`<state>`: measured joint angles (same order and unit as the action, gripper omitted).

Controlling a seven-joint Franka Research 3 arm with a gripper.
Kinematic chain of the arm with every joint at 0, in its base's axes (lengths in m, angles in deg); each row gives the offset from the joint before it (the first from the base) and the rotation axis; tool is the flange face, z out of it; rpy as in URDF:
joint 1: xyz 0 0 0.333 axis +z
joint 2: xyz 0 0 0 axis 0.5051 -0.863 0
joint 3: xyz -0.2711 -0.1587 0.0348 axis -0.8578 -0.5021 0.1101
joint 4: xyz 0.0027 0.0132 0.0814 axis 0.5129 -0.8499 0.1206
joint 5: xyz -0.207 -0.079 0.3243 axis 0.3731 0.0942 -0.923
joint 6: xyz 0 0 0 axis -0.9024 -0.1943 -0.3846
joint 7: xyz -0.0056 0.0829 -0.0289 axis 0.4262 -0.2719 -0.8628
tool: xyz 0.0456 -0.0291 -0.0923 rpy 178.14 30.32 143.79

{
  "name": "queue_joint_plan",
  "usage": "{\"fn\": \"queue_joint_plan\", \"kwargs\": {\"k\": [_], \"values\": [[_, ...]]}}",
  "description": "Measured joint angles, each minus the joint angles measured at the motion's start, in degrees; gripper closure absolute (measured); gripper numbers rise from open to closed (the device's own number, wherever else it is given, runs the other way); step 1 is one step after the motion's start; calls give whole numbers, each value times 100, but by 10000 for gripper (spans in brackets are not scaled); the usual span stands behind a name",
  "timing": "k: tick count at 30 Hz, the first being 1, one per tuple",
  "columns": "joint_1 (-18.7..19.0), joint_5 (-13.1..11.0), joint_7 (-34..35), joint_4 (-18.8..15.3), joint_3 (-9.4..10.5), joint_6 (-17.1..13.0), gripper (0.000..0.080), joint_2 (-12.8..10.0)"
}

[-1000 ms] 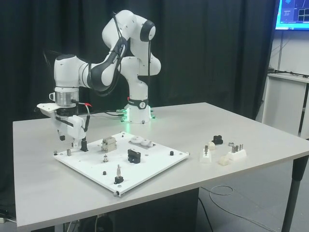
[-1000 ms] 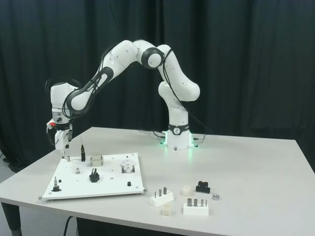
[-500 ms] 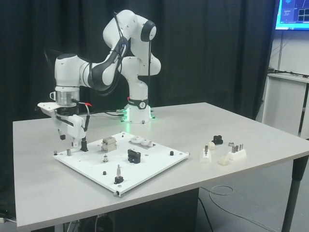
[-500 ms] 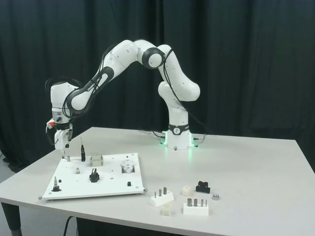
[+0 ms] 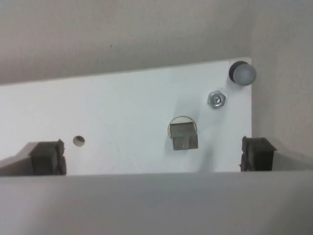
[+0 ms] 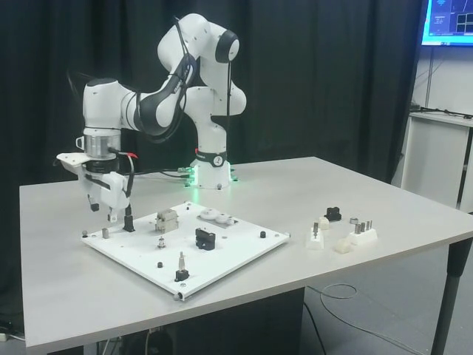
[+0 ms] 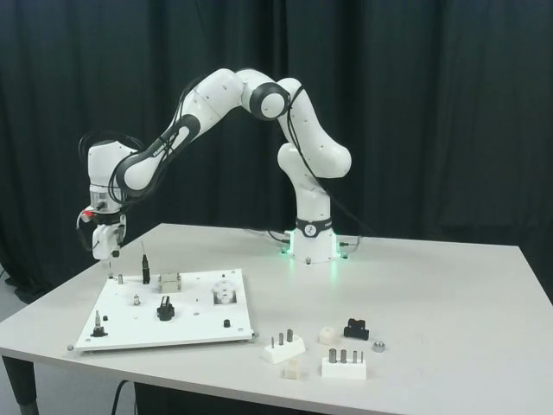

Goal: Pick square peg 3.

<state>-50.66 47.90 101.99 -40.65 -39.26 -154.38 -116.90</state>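
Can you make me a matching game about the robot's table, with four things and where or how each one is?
Things:
1. square peg
2. end effector
3. board
4. light at the arm's base

States:
A. white, lying flat on the grey table
B. open, hanging over the board's corner
C. standing on the board, near a hex nut, not gripped
D. green

Pairs: 1-C, 2-B, 3-A, 4-D
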Motion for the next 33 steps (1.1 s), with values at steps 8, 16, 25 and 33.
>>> {"fn": "queue_joint_plan", "kwargs": {"k": [8, 16, 25, 33], "values": [[58, 6, 75, 78, -67, 34, 3, 23], [137, 21, 112, 104, -137, 69, 3, 72], [206, 26, 130, 121, -215, 108, 3, 90], [262, 30, 127, 157, -262, 180, 3, 92]]}}
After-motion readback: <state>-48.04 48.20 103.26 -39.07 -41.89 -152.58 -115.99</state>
